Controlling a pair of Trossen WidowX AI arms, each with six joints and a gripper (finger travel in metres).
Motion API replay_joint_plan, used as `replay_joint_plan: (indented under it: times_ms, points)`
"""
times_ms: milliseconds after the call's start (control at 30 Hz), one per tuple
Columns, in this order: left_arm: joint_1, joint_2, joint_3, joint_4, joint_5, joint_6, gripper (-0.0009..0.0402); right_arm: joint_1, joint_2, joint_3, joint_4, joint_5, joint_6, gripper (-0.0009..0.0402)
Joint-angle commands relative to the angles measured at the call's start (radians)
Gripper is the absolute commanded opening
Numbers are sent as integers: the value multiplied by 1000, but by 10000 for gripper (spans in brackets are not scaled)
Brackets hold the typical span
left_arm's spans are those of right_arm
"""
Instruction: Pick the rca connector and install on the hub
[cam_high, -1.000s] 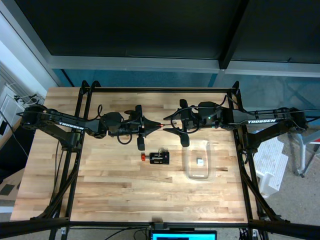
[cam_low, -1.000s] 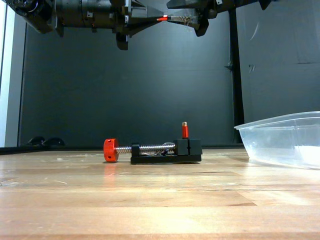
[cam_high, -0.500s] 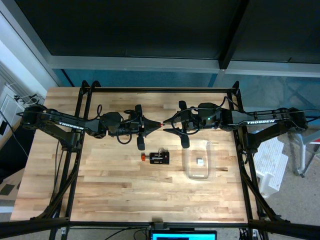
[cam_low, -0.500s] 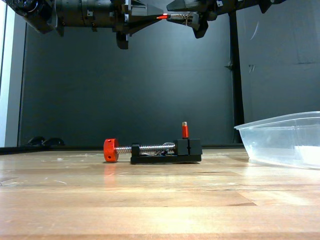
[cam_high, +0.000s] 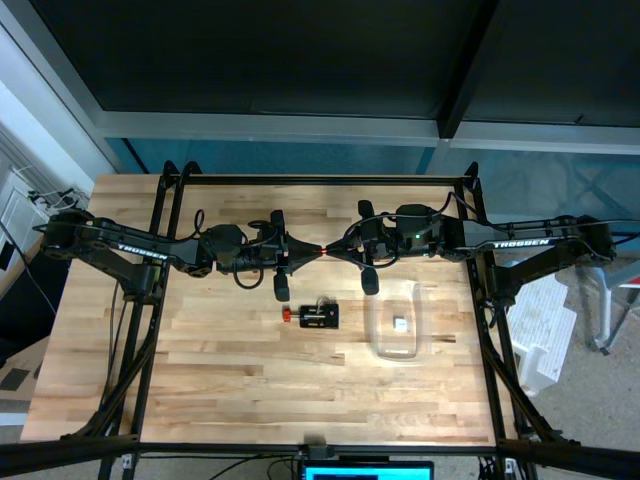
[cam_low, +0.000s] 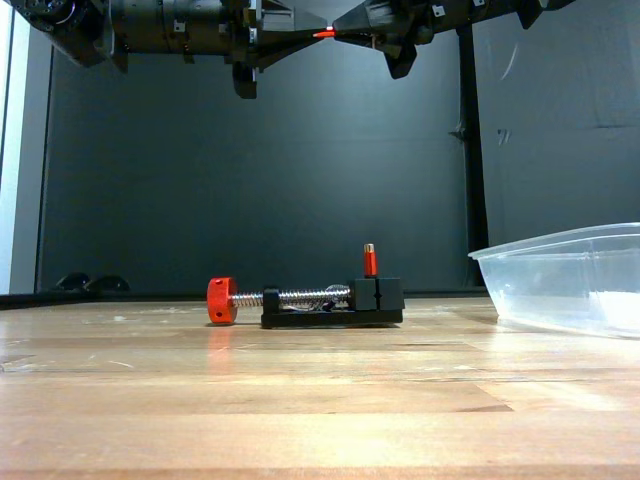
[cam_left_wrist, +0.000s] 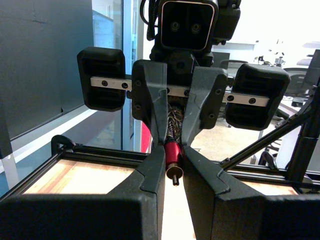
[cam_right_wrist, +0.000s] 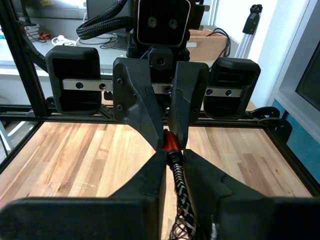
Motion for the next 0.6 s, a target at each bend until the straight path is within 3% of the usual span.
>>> replay_joint_plan:
  times_ms: [33, 267, 367, 600]
  points:
    - [1, 0, 0, 0, -2, 0, 4, 0, 0, 0, -1, -1, 1, 1]
    - [1, 0, 0, 0, 8, 2, 18, 1, 0, 0, -5, -1, -3, 0]
    - [1, -8, 0, -3, 24, 8, 53, 1, 0, 1, -6, -2, -3, -1]
    - [1, -51, -1, -62, 19, 8, 137, 1, -16, 12, -80, 0, -10, 0]
